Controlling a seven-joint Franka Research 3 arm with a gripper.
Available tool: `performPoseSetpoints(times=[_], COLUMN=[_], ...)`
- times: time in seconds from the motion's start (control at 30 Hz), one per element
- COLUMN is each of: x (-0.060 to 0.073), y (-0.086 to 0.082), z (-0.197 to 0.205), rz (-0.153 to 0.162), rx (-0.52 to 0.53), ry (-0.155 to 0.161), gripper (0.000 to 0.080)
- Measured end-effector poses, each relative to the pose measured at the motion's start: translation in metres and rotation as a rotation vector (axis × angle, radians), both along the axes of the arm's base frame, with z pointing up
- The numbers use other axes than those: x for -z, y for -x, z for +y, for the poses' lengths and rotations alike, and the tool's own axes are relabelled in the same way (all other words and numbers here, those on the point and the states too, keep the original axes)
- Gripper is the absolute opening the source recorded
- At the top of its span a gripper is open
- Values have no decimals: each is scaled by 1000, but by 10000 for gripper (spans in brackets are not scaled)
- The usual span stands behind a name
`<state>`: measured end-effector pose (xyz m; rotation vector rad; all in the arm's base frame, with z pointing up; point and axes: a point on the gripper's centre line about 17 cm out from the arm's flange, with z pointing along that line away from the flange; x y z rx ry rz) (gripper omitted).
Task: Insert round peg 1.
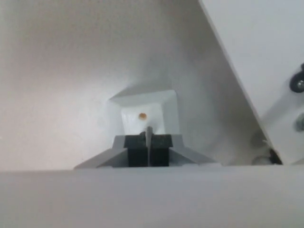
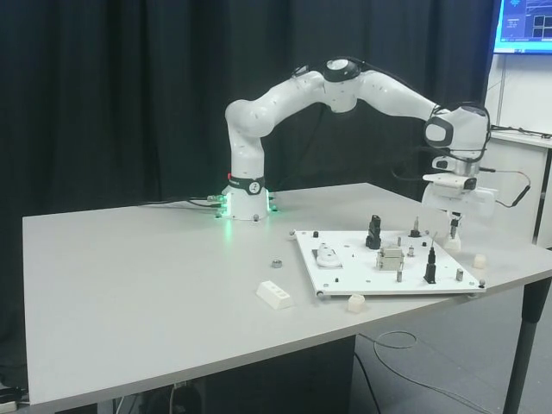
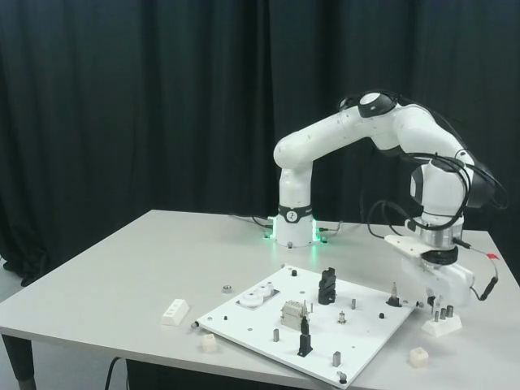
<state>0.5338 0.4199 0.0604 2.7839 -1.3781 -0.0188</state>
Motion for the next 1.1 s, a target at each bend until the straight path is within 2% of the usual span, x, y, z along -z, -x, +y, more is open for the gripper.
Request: performPoseSetpoints(times=[0.33, 0.67, 1.1], x=[-17, -23, -31], y=[-1, -4, -16], z=[-2, -7, -25], rz=[-7, -20, -36], rx=[-5, -15, -136], ry=[11, 28, 68], gripper=[17, 17, 17])
